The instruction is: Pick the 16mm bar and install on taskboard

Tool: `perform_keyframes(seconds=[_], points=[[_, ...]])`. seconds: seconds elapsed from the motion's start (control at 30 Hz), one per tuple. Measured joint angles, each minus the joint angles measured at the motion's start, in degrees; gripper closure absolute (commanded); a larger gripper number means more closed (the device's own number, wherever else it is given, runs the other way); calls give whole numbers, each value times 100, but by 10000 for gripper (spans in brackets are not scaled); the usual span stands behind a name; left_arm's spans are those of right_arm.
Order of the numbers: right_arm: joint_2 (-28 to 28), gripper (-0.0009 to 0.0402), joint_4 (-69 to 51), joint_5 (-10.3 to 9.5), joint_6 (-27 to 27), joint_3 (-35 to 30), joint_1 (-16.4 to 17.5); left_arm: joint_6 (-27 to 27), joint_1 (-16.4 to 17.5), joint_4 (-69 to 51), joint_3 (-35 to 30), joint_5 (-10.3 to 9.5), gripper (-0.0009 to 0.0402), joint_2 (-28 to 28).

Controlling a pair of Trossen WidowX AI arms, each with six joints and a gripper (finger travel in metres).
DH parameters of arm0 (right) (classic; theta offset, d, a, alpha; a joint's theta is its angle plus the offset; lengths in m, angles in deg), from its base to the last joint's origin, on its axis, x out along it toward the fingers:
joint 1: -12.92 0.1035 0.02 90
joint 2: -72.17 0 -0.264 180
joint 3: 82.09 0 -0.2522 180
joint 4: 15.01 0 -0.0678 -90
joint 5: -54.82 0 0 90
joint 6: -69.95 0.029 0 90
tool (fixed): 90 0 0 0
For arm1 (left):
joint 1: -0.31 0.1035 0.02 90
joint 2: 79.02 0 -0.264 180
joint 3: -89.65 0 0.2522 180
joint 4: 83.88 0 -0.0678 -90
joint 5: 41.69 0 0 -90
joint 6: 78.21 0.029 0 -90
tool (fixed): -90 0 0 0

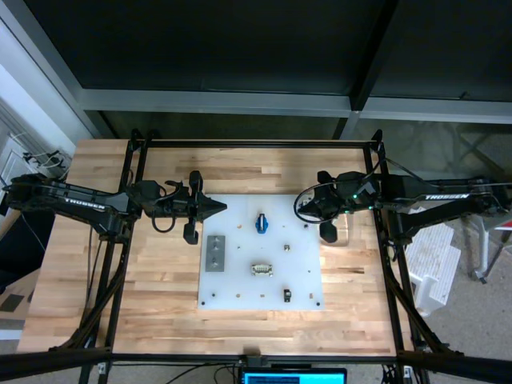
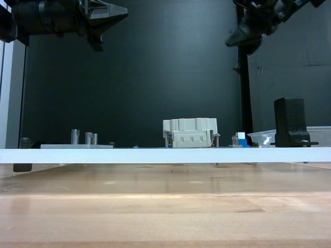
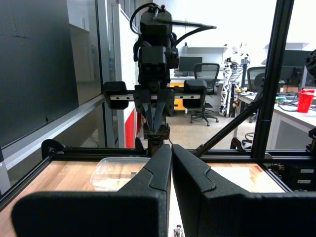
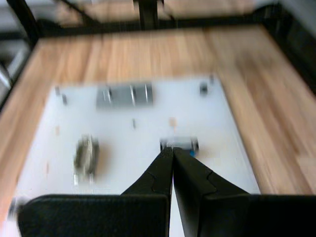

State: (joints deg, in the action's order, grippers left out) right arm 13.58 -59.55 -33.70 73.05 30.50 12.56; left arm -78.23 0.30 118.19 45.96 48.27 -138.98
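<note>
The white taskboard [image 1: 260, 284] lies flat mid-table, carrying a grey metal block [image 1: 216, 250], a blue knob [image 1: 262, 223] and a beige connector [image 1: 262, 271]. The 16mm bar is not in view. My left gripper [image 1: 218, 206] hovers shut and empty over the board's far-left corner, high above it [image 2: 123, 10]. Tilted down from the right, my right gripper [image 1: 304, 210] is also shut and holds nothing. In the right wrist view its tips [image 4: 173, 150] stop just short of the blue knob [image 4: 180, 143]. In the left wrist view my left gripper [image 3: 171, 148] points at the right arm [image 3: 155, 74].
A clear plastic tray [image 1: 342, 228] sits beside the board's far-right edge, under the right arm, and shows again as the tray [image 3: 118, 173]. A small black part [image 2: 291, 123] stands on the board near its front. A black frame rail [image 1: 256, 144] runs around the table.
</note>
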Motion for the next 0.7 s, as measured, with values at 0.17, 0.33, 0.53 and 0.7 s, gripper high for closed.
perform_keyframes(seconds=[0.17,0.33,0.53,0.7], points=[[0,393,-1473,2,-57,-463,-2,-2,0,-2,0,-2,393,0],[4,393,-2643,0,-127,-769,-7,-2,0,-2,0,0,393,0],[4,393,-3716,2,-267,-876,-13,0,0,-2,0,0,393,0],[4,393,-4155,2,-308,-710,-101,-2,0,-2,0,-2,393,0]])
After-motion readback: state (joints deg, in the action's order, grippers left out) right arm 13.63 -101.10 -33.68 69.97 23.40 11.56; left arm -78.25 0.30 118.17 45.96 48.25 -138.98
